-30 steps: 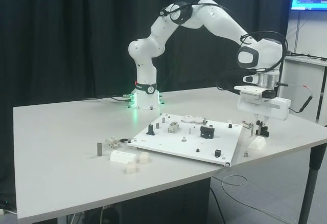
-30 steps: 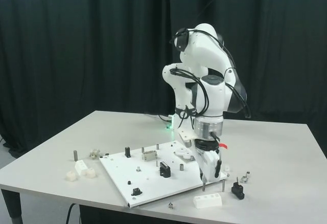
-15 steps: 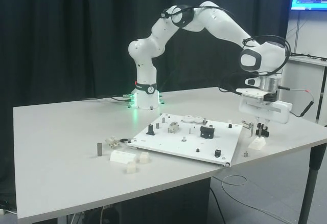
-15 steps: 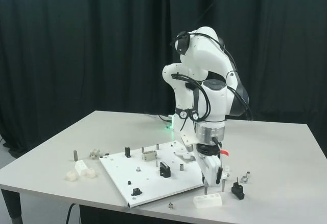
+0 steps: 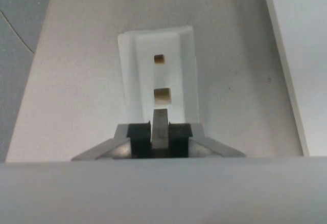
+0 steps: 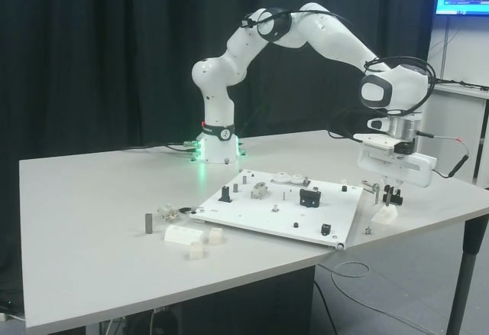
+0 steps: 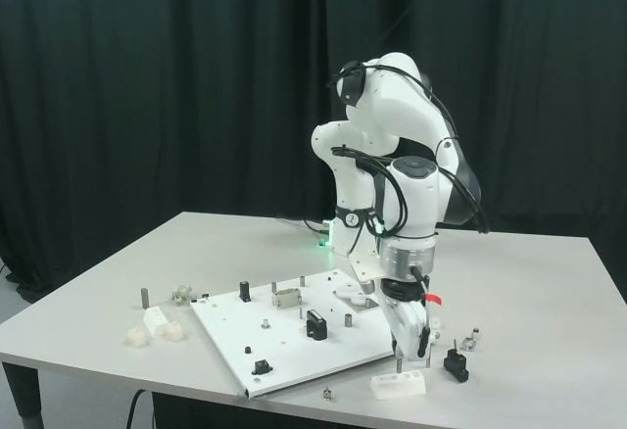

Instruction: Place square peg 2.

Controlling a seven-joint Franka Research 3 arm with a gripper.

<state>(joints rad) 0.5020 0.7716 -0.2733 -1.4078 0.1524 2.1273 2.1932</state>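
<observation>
Holding a grey peg (image 5: 160, 127) tight between its fingers, the gripper (image 5: 160, 141) hangs just above the white block (image 5: 159, 75), whose two square holes show nothing inside.

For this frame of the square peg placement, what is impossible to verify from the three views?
- Wrist view: the peg is clamped by the gripper, but its height above the white block cannot be read, and its upper part is hidden behind the gripper body.
- First room view: the white block shows no holes; too small.
- Second room view: the peg's tip against the block, touching or apart, too small to tell.
</observation>
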